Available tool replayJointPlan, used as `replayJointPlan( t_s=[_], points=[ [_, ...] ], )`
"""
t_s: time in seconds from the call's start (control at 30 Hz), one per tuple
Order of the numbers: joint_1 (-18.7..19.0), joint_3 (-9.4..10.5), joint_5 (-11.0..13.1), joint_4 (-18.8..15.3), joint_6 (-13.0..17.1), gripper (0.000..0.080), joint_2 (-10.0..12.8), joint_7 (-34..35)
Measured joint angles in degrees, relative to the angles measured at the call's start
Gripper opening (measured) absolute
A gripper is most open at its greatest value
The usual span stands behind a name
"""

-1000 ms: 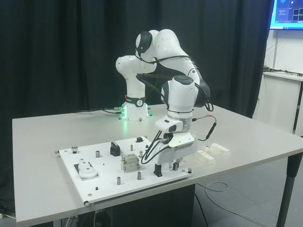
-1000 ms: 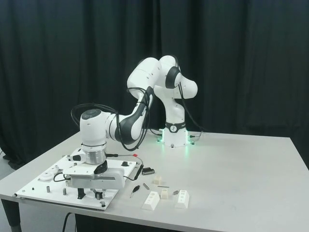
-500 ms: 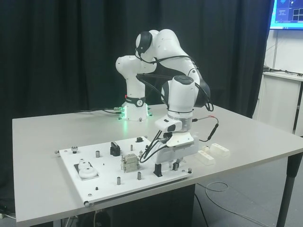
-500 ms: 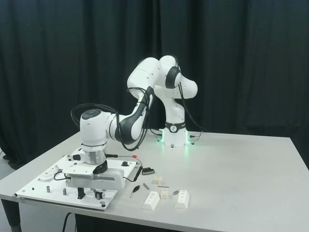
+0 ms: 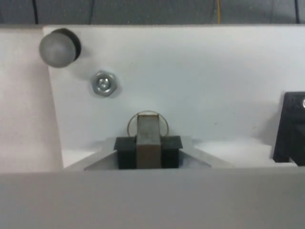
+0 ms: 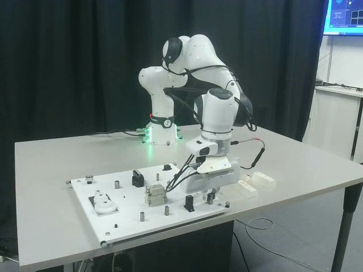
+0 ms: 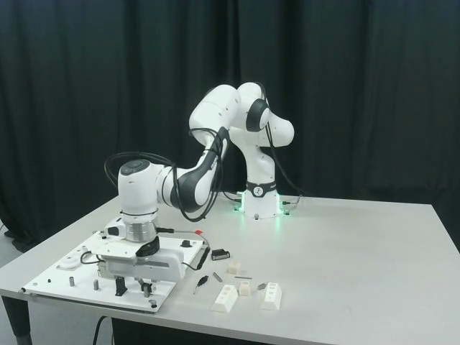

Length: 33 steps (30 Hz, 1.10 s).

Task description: Remove square peg 4.

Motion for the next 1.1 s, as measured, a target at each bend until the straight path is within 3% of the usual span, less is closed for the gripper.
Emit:
replayJointPlan(
  t_s=[0.7, 1.1],
  points=[
    [0.15, -0.50, -0.30, 1.49, -2.54, 0.0096, -0.25, 0.01],
    [0.24, -0.82, -1.74, 4.13, -6.86, 0.0096, -1.27, 0.02]
  ],
)
